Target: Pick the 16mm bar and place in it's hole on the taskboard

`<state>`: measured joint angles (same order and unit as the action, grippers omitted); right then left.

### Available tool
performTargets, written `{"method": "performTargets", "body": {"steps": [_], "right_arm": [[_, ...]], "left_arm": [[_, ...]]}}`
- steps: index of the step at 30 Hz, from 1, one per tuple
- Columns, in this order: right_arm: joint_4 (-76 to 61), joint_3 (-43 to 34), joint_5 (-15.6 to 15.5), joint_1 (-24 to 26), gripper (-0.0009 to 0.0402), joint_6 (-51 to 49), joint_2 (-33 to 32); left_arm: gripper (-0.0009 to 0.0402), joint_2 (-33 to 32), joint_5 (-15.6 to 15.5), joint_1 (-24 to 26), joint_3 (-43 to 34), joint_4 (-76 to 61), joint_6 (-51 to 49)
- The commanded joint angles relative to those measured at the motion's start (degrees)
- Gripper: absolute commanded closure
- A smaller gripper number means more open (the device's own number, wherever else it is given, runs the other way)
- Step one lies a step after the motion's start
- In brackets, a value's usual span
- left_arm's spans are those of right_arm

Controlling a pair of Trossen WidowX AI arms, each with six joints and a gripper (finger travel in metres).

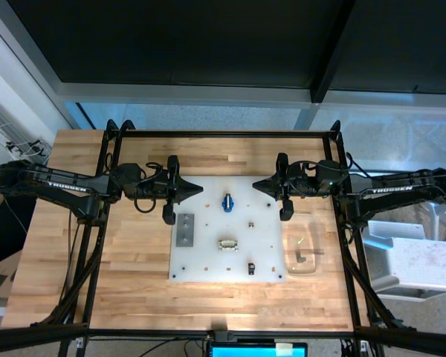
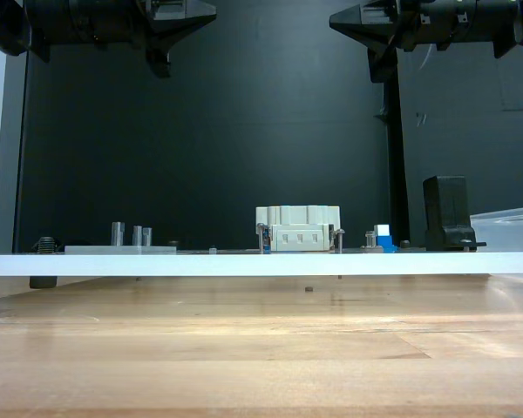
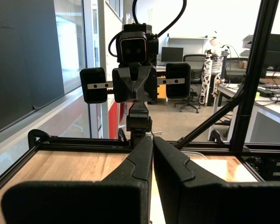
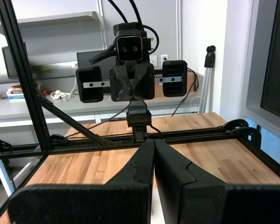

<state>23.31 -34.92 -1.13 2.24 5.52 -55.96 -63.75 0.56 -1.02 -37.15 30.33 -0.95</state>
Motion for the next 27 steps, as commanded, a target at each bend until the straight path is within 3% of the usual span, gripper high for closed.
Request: {"method": "performTargets", "body": {"steps": [1, 3, 5, 14, 27], "right_arm": [[-0.3, 0.0, -0.4, 0.0, 0.0393, 1.0, 0.0], [-1.0, -0.2, -2.1, 0.0, 0.0393, 1.9, 0.1], [-4.5, -1.2, -1.1, 0.0, 0.0394, 1.0, 0.3], [-38.4, -13.1, -0.4, -0.7, 0.0394, -2.0, 1.1], [-75.9, -26.3, 0.3, -7.1, 0.0394, 1.4, -0.6]], "left_arm": [[0.0393, 0.0, 0.0, 0.0, 0.0, 0.0, 0.0], [0.0393, 0.0, 0.0, 0.0, 0.0, 0.0, 0.0], [0.0393, 0.0, 0.0, 0.0, 0.0, 0.0, 0.0], [0.0393, 0.0, 0.0, 0.0, 0.0, 0.0, 0.0], [0.0393, 0.0, 0.0, 0.0, 0.0, 0.0, 0.0]]}}
